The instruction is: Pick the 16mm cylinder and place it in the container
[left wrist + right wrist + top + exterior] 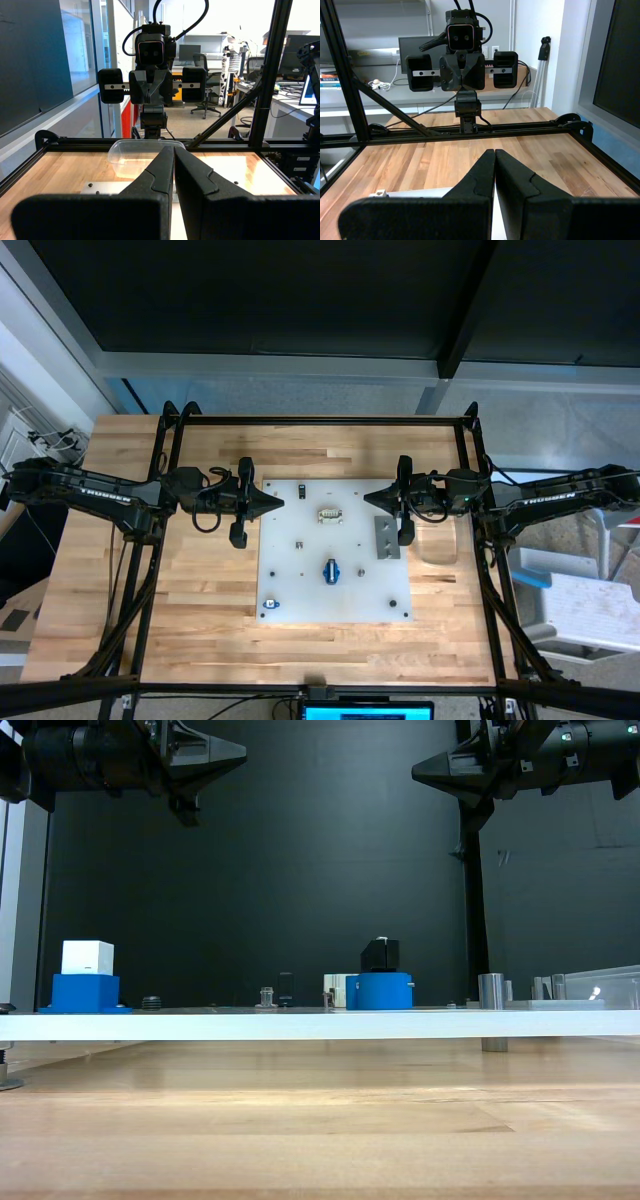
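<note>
While both arms are hanging up high over the table (200,580), the left gripper (278,502) is hovering over the far left edge of the white board (300,580), fingers pressing together with just a thin seam between them, holding nothing. Going right across the board, a blue block with a white cube (270,605) is sitting at the near left corner, and a blue upright part (331,570) is standing around the middle. The 16mm cylinder (395,602) is standing upright by the board's near right corner, well apart from both grippers. A grey rectangular block (387,537) is lying farther back near the right edge. The right gripper (368,498) is pointing inward over the far right part of the board, also pinching shut on nothing.

The container (440,540) is sitting on the wood just beside the board's right edge, under the right arm's wrist, showing only wood grain through its clear floor.

Room-wise, the low view is showing a tall open gap between the gripper tips and the board. Bare wood is running along the near side and the left, with black frame rails bordering the table.
</note>
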### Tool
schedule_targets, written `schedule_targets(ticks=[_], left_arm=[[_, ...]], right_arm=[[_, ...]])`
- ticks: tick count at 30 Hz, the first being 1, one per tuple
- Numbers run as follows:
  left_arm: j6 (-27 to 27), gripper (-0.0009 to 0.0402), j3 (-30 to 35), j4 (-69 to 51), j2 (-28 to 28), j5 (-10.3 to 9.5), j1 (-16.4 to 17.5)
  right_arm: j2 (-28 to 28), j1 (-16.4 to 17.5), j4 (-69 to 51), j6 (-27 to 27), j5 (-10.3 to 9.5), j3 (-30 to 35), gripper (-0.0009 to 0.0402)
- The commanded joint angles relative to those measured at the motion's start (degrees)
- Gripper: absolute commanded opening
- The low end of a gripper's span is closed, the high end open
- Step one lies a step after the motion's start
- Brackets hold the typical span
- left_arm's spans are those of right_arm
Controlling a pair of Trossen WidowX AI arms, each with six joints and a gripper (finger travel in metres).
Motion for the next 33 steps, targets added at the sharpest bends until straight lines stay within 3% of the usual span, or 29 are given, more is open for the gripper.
schedule_targets(ticks=[1, 17, 26, 33], left_arm=[[0.0, 0.0, 0.02, 0.02, -0.02, 0.0, 0.04], [0.0, 0.0, 0.02, 0.02, -0.02, 0.0, 0.02], [0.0, 0.0, 0.02, 0.02, 0.0, 0.0, 0.02], [0.0, 0.0, 0.02, 0.02, 0.0, 0.0, 0.02]], right_arm=[[0.0, 0.02, 0.07, 0.0, -4.96, 0.04, 0.0], [0.0, 0.02, -2.47, 2.05, -4.94, 1.51, 0.0], [2.51, 0.02, -26.18, 4.13, -3.34, 12.26, 0.0], [10.14, 0.17, -48.19, 5.27, -3.21, 25.07, 0.0]])
